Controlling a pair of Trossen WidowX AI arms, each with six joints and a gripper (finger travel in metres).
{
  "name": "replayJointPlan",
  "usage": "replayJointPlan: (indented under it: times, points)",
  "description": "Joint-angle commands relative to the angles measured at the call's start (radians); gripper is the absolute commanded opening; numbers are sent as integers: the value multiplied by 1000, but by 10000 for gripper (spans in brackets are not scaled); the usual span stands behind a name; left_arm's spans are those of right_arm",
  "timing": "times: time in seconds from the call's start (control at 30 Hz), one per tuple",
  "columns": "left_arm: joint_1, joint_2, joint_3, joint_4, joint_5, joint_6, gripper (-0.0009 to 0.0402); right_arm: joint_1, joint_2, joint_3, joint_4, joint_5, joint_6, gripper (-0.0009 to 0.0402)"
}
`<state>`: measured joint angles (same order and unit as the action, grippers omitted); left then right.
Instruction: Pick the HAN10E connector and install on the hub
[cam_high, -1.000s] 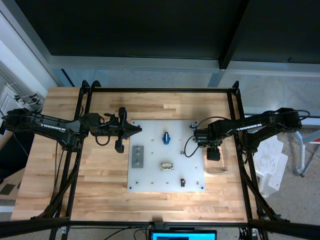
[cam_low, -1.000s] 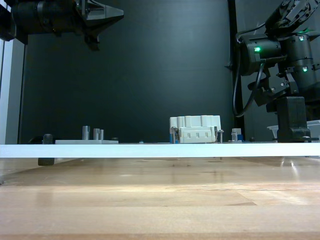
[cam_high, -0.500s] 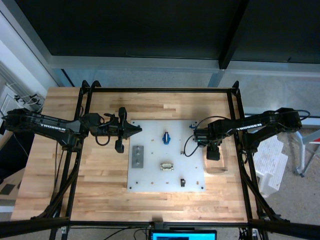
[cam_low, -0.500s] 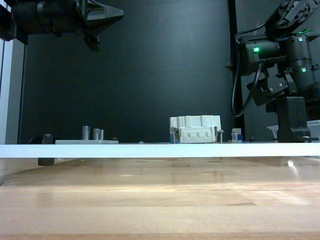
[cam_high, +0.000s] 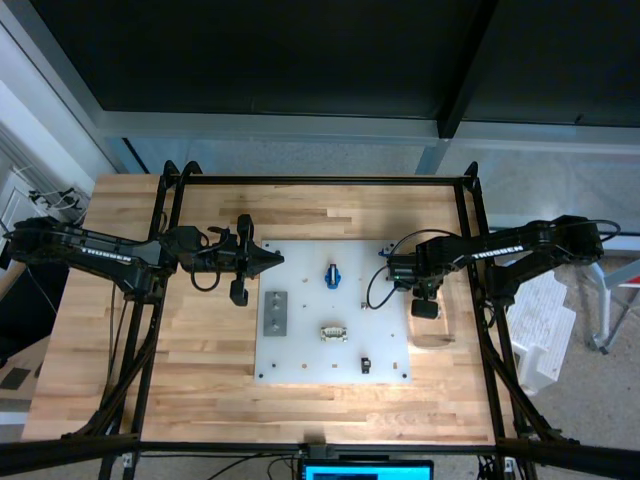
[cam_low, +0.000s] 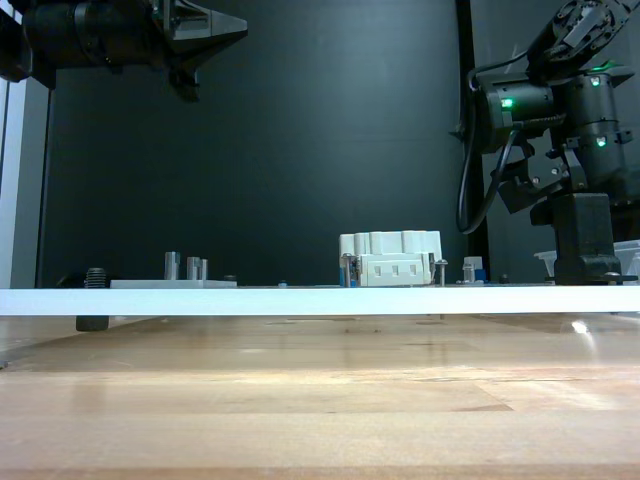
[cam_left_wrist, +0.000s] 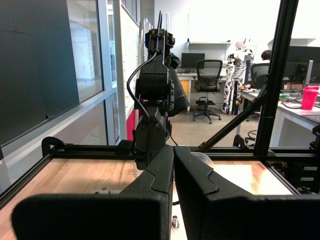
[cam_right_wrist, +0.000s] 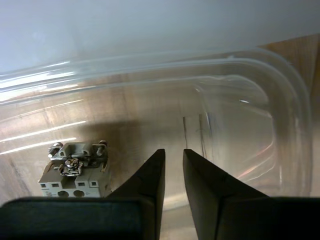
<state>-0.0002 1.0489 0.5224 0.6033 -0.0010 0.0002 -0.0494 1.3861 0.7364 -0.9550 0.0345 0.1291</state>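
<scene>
The bench (cam_high: 200, 390) is a pale butcher-block top with a black frame (cam_high: 320, 181) bolted round its edges. A white task board (cam_high: 300, 355) lies flat in its middle. Behind the bench stands a dark panel (cam_high: 260, 50), and a speckled grey floor (cam_high: 560, 190) shows past the right edge. A lit blue screen (cam_high: 366, 469) sits at the near edge.

On the board a grey two-hole block (cam_high: 274, 313) lies toward the left, a blue fitting (cam_high: 333, 275) toward the far side, and the hub (cam_high: 334, 333) near the centre. In the low view the hub (cam_low: 392, 260) stands upright on the board with silvery flanges at its ends.

Just off the board's right edge a clear plastic tray (cam_high: 432, 340) rests on the wood. The right pincer (cam_high: 425, 309) points down into it, its two fingers (cam_right_wrist: 152, 175) parted by a narrow gap and pinching nothing. The HAN10E connector (cam_right_wrist: 75, 170) lies on the tray's floor beside one finger, outside the gap. Whether the finger touches it I cannot tell.

The left pincer (cam_high: 278, 258) hangs high over the board's far left corner, well apart from everything on it, its fingers pressed together and empty. Its own camera looks across the bench to an office with tall windows (cam_left_wrist: 85, 55), swivel chairs (cam_left_wrist: 209, 87), desks (cam_left_wrist: 295, 107) and a red cup (cam_left_wrist: 310, 97)
</scene>
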Motion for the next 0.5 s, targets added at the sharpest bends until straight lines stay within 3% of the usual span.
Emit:
replayJointPlan:
  times: [0.03, 0.5]
  points:
    - [0, 0, 0, 0, 0, 0, 0, -3, 0, 0, 0, 0, 0, 10]
    - [0, 0, 0, 0, 0, 0, 0, -8, 0, 0, 0, 0, 0, 0]
